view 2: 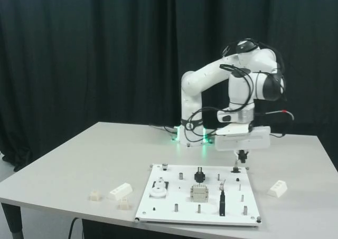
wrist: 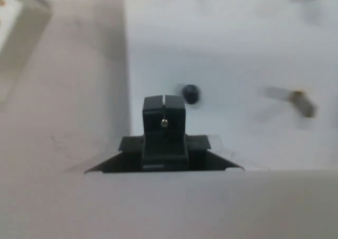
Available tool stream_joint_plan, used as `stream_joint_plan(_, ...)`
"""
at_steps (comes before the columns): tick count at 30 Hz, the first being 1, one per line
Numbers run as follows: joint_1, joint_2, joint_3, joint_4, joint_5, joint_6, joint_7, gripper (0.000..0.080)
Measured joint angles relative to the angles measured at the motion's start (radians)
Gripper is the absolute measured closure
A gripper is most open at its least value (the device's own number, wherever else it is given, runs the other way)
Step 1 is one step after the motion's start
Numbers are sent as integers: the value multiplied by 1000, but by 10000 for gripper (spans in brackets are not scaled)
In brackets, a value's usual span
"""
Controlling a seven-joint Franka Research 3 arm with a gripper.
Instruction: Place D-SUB.
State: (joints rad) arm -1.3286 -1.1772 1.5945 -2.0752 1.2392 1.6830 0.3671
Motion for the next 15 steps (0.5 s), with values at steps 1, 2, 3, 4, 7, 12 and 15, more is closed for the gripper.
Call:
stream_joint_plan(1,5,0,5,4,0,4,11,648)
stream_joint_plan(2,9,0,11,8,0,10,21,648)
stream_joint_plan(3,13,0,17,11,0,17,29,648)
stream_joint_plan(4,16,0,24,14,0,24,38,648)
stream_joint_plan(7,24,0,45,24,1,45,65,648)
stream_joint_plan(12,35,0,87,37,14,80,103,648)
stream_joint_plan(15,40,0,110,44,19,97,125,648)
